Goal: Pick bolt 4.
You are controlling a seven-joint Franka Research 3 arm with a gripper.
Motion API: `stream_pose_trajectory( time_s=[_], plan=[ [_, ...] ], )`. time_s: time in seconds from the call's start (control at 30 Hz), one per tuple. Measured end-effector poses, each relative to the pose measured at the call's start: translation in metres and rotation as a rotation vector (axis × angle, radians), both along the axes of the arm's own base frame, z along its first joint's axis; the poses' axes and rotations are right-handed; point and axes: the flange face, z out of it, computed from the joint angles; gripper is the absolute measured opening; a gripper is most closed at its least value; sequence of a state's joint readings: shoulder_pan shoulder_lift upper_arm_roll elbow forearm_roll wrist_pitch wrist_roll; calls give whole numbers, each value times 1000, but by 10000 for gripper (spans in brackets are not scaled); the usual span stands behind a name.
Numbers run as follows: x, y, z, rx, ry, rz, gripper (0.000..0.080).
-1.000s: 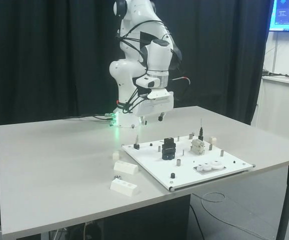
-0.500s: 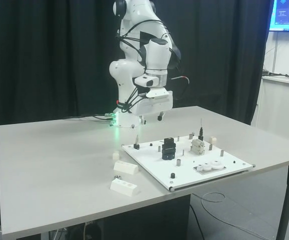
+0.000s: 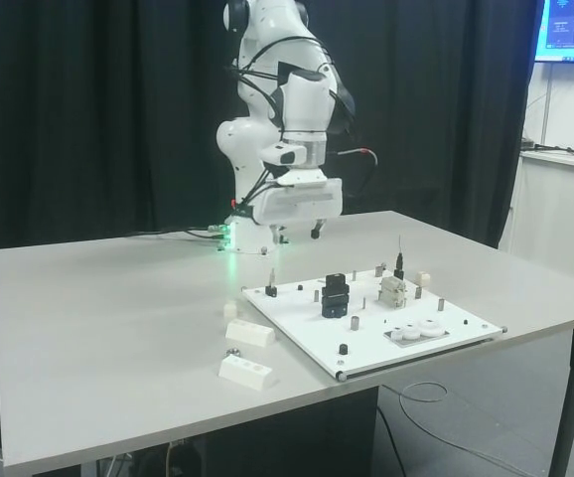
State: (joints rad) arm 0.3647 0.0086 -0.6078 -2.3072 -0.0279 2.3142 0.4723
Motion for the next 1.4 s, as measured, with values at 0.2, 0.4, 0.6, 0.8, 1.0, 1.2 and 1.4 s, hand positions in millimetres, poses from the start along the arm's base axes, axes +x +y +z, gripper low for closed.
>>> stream_pose_trajectory(
  time_s=[0.2, 0.4, 0.6, 0.8, 1.0, 1.2, 1.4],
  plan=[
    [8, -17, 12, -17, -44, -59, 800],
    [17, -40, 22, -42, -78, -101, 800],
    [26, -60, 27, -71, -97, -123, 800],
    [34, -76, 25, -86, -106, -147, 800],
    [39, -94, 16, -82, -131, -208, 800],
    [41, -109, 3, -72, -162, -277, 800],
    [43, -120, -13, -47, -188, -357, 800]
  ],
)
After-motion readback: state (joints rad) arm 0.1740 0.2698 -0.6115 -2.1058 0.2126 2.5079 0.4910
